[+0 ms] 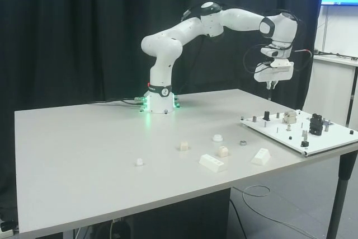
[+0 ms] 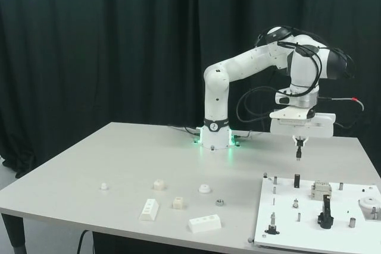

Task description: Place USB.

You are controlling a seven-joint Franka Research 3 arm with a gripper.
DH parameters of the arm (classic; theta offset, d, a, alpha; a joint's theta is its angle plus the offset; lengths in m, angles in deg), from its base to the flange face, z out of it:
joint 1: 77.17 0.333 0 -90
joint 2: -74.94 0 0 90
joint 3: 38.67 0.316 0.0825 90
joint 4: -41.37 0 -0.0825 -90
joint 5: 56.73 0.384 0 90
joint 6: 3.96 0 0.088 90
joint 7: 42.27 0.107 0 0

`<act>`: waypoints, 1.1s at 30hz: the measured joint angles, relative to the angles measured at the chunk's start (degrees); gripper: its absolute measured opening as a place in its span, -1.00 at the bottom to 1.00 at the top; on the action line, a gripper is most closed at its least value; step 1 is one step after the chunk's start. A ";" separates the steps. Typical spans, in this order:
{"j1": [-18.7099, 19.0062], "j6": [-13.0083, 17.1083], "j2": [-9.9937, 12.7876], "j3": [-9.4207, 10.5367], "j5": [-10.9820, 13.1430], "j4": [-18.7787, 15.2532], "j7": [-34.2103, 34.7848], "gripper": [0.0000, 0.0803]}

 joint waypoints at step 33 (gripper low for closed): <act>-1.10 3.22 0.30 -0.72 -5.90 0.82 -2.58 -0.94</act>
